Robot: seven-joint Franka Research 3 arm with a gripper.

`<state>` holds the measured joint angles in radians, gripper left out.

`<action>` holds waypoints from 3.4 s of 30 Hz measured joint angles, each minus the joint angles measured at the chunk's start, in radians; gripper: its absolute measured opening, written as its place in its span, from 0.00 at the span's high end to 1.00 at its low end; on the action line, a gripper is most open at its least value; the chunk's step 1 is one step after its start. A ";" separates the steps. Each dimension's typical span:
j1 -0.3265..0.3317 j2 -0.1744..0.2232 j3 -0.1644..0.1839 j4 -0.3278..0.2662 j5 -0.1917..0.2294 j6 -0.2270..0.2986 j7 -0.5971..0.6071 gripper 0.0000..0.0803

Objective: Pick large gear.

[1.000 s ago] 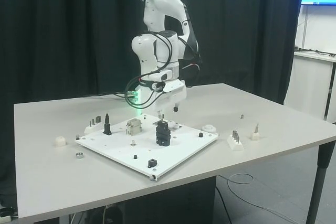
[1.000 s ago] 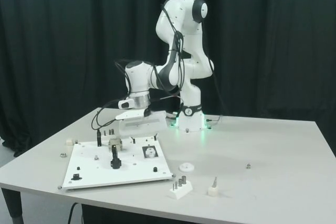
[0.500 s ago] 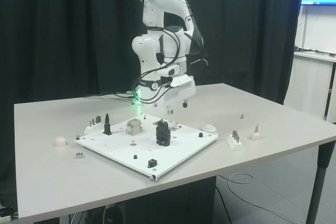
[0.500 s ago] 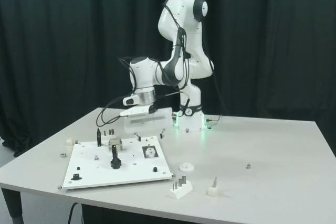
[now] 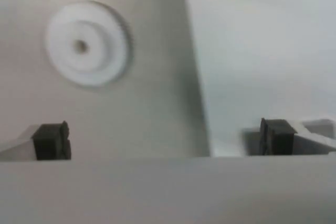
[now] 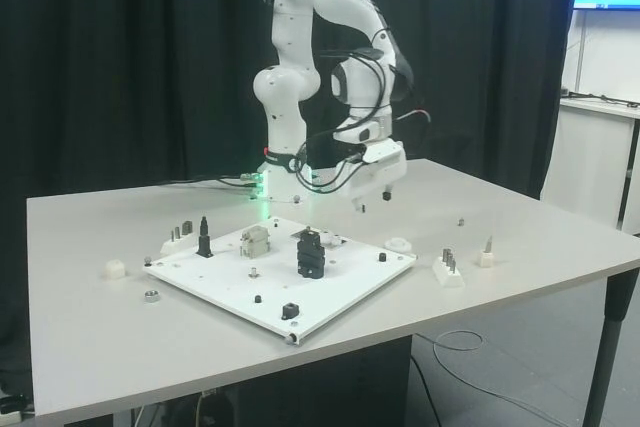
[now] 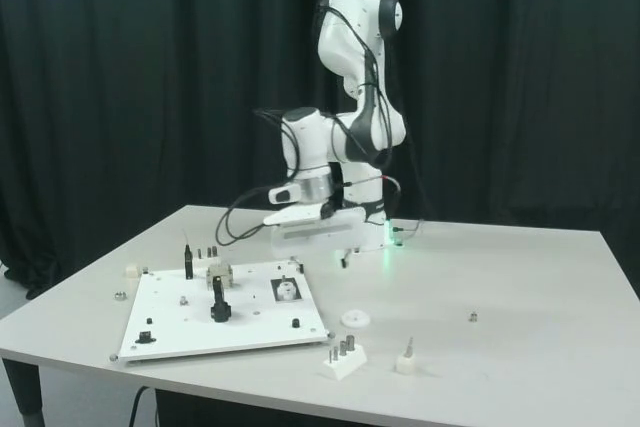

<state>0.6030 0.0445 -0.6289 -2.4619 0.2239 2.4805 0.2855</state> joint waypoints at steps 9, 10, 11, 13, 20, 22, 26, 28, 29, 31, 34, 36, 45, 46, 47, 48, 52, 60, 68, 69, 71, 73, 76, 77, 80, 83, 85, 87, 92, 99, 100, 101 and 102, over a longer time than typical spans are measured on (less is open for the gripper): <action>0.051 0.036 0.035 0.002 0.000 0.016 0.133 0.00; 0.056 0.042 0.037 0.002 0.000 0.020 0.148 0.00; 0.061 0.048 0.039 0.002 0.000 0.024 0.160 0.00; 0.072 0.062 0.045 0.003 0.000 0.032 0.182 0.00; 0.096 0.117 0.075 0.003 0.000 0.065 0.255 0.00; 0.097 0.134 0.089 0.003 0.001 0.079 0.274 0.00; 0.097 0.166 0.110 0.003 0.001 0.107 0.316 0.00; 0.097 0.181 0.119 0.004 0.001 0.122 0.335 0.00; 0.097 0.188 0.123 0.005 0.001 0.127 0.342 0.00; 0.096 0.200 0.128 0.007 0.001 0.138 0.357 0.00; 0.091 0.216 0.138 0.010 0.001 0.149 0.377 0.00; 0.086 0.224 0.144 0.013 0.001 0.154 0.392 0.00; 0.038 0.241 0.189 0.023 0.003 0.164 0.433 0.00; 0.030 0.242 0.196 0.024 0.003 0.164 0.435 0.00; 0.021 0.243 0.205 0.026 0.004 0.165 0.437 0.00; 0.012 0.245 0.213 0.028 0.004 0.165 0.438 0.00; -0.025 0.253 0.248 0.036 0.007 0.168 0.439 0.00; -0.085 0.265 0.307 0.041 0.011 0.180 0.440 0.00; -0.111 0.277 0.333 0.042 0.011 0.191 0.440 0.00; -0.112 0.278 0.333 0.042 0.011 0.193 0.440 0.00; -0.113 0.281 0.334 0.042 0.011 0.197 0.440 0.00; -0.114 0.284 0.334 0.042 0.011 0.200 0.440 0.00; -0.114 0.288 0.334 0.042 0.011 0.203 0.440 0.00; -0.114 0.289 0.334 0.042 0.011 0.203 0.440 0.00; -0.115 0.292 0.334 0.042 0.011 0.206 0.440 0.00; -0.116 0.294 0.335 0.042 0.011 0.209 0.440 0.00; -0.117 0.296 0.336 0.042 0.011 0.212 0.440 0.00; -0.120 0.299 0.338 0.042 0.011 0.217 0.440 0.00; -0.132 0.303 0.350 0.043 0.011 0.227 0.451 0.00; -0.141 0.304 0.357 0.043 0.011 0.241 0.457 0.00; -0.142 0.305 0.357 0.043 0.011 0.242 0.457 0.00; -0.142 0.305 0.357 0.043 0.011 0.244 0.457 0.00; -0.142 0.305 0.357 0.043 0.011 0.246 0.457 0.00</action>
<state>0.4612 0.3499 -0.2723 -2.4186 0.2344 2.7267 0.7425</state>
